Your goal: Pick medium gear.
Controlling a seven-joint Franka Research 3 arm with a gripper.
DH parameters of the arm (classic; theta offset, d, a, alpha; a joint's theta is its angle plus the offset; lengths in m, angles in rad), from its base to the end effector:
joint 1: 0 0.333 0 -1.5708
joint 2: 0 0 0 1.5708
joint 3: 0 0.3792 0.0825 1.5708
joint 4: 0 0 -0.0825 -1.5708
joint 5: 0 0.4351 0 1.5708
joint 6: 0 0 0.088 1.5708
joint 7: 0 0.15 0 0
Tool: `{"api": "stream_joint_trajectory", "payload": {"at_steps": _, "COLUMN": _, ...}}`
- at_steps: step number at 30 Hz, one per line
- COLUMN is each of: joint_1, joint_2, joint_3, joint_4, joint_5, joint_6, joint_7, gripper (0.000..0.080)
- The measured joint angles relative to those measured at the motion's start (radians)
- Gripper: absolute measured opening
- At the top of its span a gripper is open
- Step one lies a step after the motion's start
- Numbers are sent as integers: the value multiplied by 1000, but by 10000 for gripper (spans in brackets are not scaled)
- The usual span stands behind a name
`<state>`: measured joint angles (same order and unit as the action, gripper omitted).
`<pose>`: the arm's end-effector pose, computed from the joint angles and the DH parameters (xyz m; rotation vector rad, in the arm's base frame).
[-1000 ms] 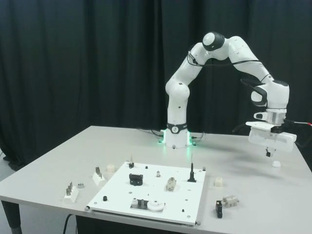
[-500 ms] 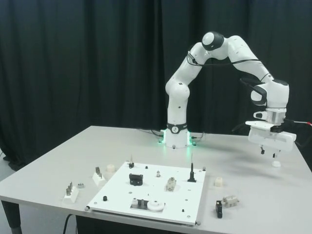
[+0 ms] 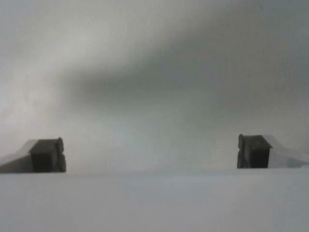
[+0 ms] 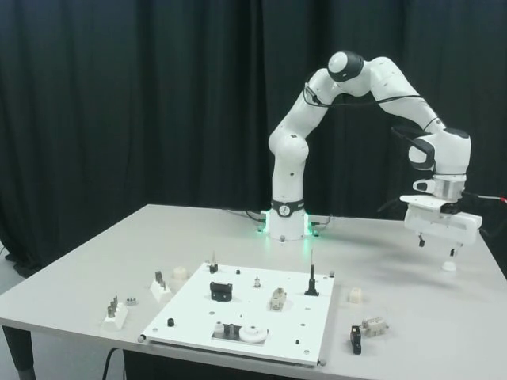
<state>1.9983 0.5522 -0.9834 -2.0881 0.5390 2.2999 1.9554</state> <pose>0.3033 0.5481 0.2372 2.5140 -1.8333 0.0992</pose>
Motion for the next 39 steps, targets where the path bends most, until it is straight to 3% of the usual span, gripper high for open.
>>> {"api": "stream_joint_trajectory", "payload": {"at_steps": 7, "joint_1": 16, "joint_2": -5, "joint_3": 13, "joint_4": 1, "joint_5": 6, "joint_6": -7, "joint_7": 9, "gripper": 797}}
{"api": "stream_joint_trajectory", "payload": {"at_steps": 20, "joint_1": 18, "joint_2": -12, "joint_3": 73, "joint_4": 7, "joint_5": 6, "joint_6": 0, "joint_7": 96, "gripper": 800}}
{"api": "stream_joint_trajectory", "payload": {"at_steps": 39, "joint_1": 18, "joint_2": 8, "joint_3": 140, "joint_4": 6, "joint_5": 31, "joint_6": 70, "joint_7": 184, "gripper": 800}}
